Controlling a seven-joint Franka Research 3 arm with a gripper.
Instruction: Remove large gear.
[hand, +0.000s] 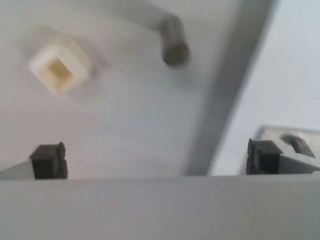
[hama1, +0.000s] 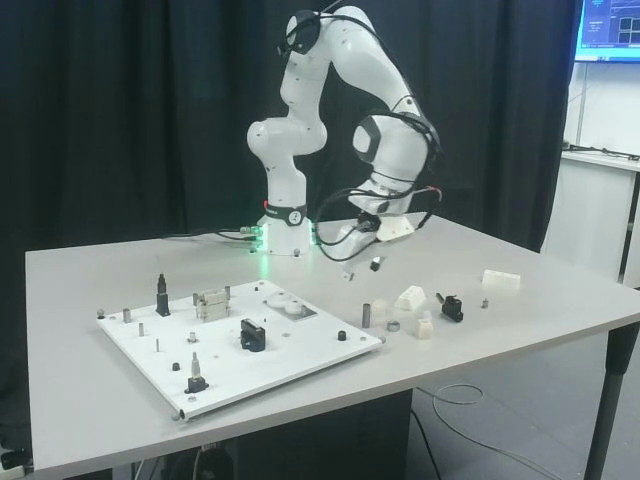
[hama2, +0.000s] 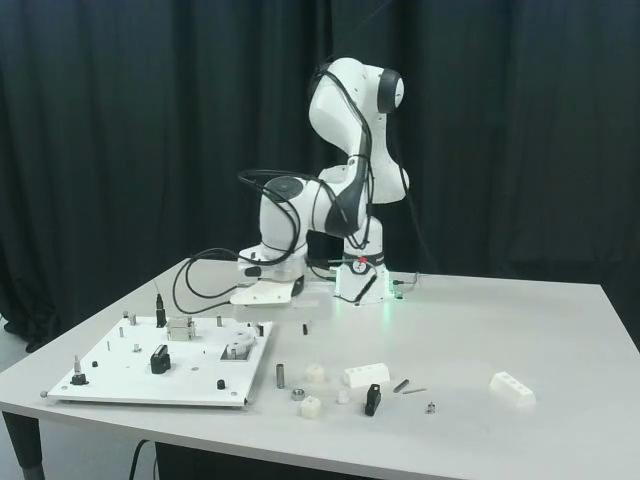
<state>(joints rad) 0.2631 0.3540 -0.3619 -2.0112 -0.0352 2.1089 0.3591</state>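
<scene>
The grey worktop (hama1: 90, 300) stood before black curtains (hama2: 150, 130). On it lay a white board (hama1: 300, 355) carrying pegs and small fixtures; the large gear (hama1: 294, 304) sat near the board's far edge. The claw (hama1: 361, 269) hung spread and empty above the board's edge, near the gear. Loose parts, among them a white block (hama1: 501, 280), lay beyond the board, leaving bare worktop around them.

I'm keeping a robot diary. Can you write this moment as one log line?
arm: above table, beside white board | fingers: open, holding nothing | large gear: on board, untouched | step: remove gear, not yet done
</scene>
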